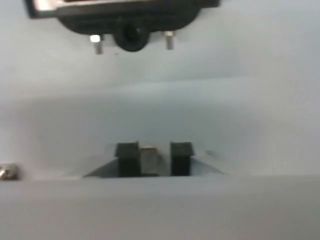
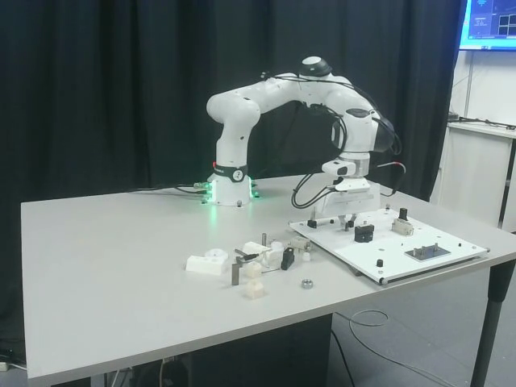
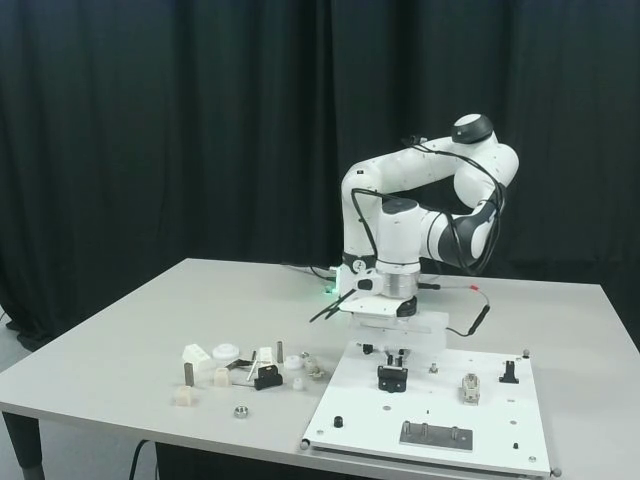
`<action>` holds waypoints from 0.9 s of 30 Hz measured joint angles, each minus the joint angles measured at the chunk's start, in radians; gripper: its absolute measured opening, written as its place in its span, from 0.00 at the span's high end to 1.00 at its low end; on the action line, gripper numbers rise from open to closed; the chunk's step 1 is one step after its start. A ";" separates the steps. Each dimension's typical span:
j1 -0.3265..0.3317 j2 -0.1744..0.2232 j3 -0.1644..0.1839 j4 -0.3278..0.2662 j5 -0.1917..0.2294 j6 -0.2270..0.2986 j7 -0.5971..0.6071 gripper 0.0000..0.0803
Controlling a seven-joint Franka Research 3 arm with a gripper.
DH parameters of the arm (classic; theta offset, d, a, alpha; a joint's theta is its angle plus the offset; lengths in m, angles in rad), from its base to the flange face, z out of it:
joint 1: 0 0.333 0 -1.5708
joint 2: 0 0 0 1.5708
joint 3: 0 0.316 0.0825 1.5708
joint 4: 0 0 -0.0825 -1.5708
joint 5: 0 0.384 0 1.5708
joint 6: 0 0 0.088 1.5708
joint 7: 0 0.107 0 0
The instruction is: Remove square peg 2.
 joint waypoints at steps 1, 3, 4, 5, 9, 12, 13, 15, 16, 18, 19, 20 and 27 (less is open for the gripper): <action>0.001 -0.001 0.000 0.000 0.002 0.000 0.000 0.77; 0.002 -0.002 0.000 0.000 0.003 0.000 0.001 0.77; 0.002 -0.002 0.000 0.000 0.003 0.000 0.002 0.77; 0.002 -0.002 0.000 0.000 0.003 0.000 0.003 0.91; 0.003 -0.003 0.001 0.000 0.003 0.000 0.004 0.91; 0.003 -0.003 0.001 0.000 0.003 0.000 0.004 0.91; 0.003 -0.003 0.001 0.000 0.003 0.001 0.004 0.91; 0.003 -0.003 0.001 0.000 0.003 0.002 0.004 0.91; 0.003 -0.003 0.001 0.000 0.003 0.003 0.004 0.91; 0.003 -0.003 0.001 0.000 0.003 0.004 0.004 0.91; 0.003 -0.003 0.001 0.000 0.003 0.005 0.004 0.91; 0.003 -0.003 0.000 0.000 0.003 0.006 0.004 0.91; 0.007 -0.004 -0.006 -0.002 0.002 0.006 0.004 0.91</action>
